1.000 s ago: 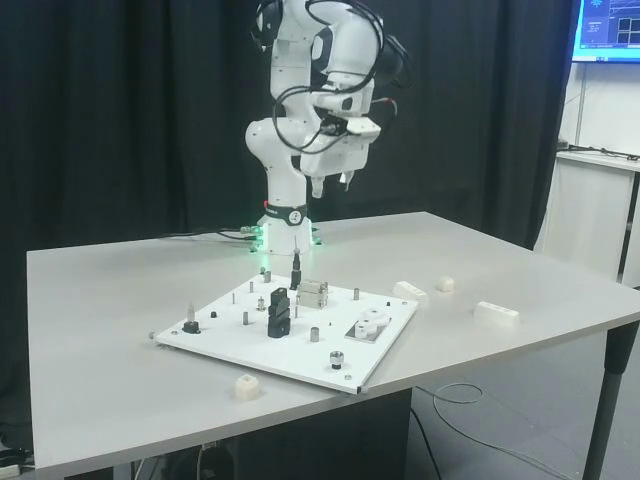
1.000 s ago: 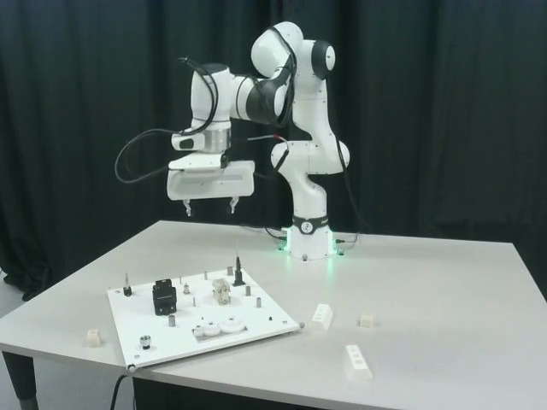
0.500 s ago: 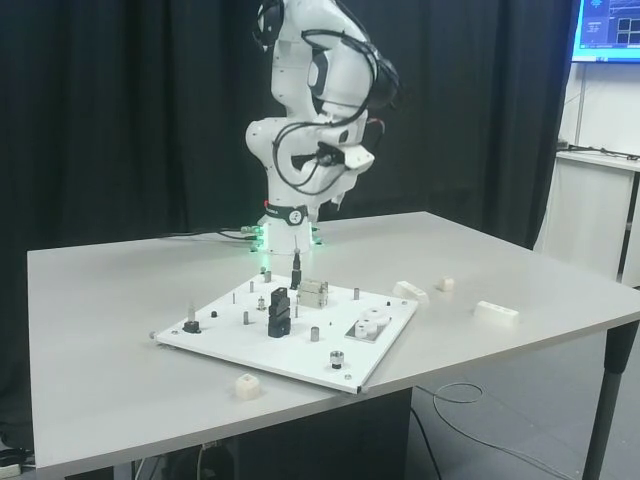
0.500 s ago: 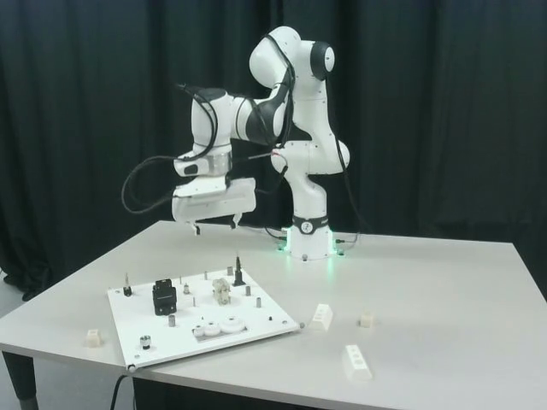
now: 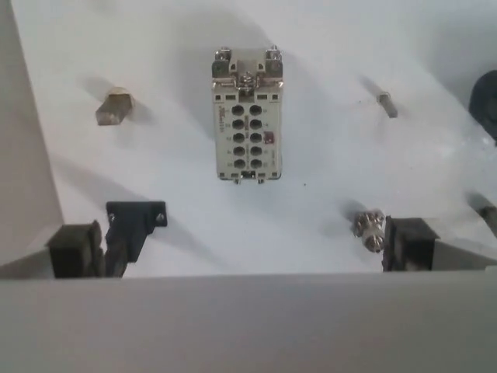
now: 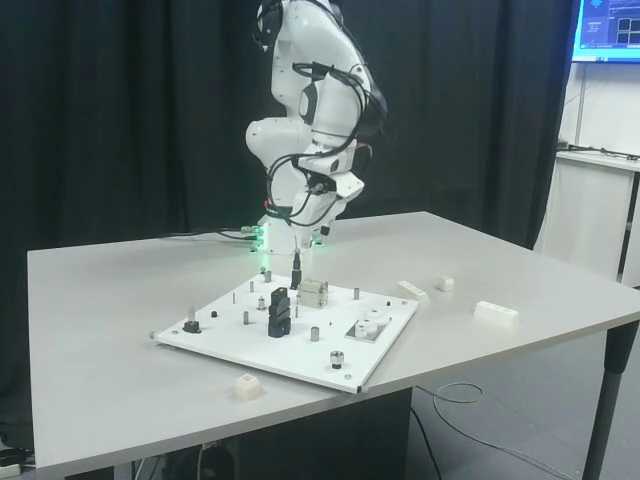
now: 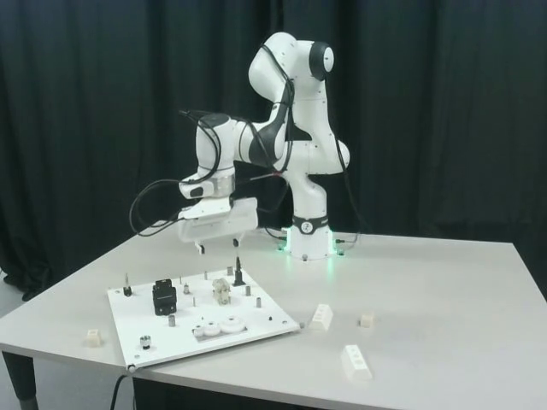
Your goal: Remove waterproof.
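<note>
White arm's end effector, fingers apart, hangs over the white square board; grey multi-pin rectangular connector at 12 o'clock.

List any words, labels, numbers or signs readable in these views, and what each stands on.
None can be read.
Screen at the edge of the first room view: it shows lines of content, too small to read.
Multi-pin connector on the white board: small marks beside its pin holes, too blurred to read.
Arm, claw and loose white blocks: no lettering visible.
</note>
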Tool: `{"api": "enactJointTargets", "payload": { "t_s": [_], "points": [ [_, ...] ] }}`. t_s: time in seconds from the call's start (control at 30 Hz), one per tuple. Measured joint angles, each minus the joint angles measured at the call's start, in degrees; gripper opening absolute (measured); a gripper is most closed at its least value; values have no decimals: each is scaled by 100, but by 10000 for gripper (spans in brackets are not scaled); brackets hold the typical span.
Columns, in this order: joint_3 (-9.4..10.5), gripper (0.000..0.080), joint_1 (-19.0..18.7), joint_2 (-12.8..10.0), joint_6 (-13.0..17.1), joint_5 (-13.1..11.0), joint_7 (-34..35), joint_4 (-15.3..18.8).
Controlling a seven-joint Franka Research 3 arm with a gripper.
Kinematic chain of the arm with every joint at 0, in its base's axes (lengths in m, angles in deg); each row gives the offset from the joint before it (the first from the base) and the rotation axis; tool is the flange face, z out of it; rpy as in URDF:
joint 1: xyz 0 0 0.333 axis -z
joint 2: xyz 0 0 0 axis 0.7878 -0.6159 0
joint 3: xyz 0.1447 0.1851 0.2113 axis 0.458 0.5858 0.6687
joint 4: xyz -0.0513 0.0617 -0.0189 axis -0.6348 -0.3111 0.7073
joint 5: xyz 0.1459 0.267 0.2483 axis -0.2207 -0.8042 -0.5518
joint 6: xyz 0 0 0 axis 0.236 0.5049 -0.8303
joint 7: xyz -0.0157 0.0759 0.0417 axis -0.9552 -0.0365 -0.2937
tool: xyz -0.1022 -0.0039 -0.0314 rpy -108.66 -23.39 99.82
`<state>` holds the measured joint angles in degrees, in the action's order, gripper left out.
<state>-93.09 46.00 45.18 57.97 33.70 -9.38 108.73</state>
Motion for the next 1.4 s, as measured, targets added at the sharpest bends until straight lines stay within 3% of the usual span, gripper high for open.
{"api": "enactJointTargets", "payload": {
  "t_s": [0.4,0.87,1.13,1.4],
  "points": [
    [-70,800,1,-101,668,1,-66,372],
    [-107,800,1,-504,1374,-10,-109,513],
    [-125,800,2,-774,1644,-87,-143,513],
    [-125,800,2,-963,1702,-291,-366,513]
  ]
}}
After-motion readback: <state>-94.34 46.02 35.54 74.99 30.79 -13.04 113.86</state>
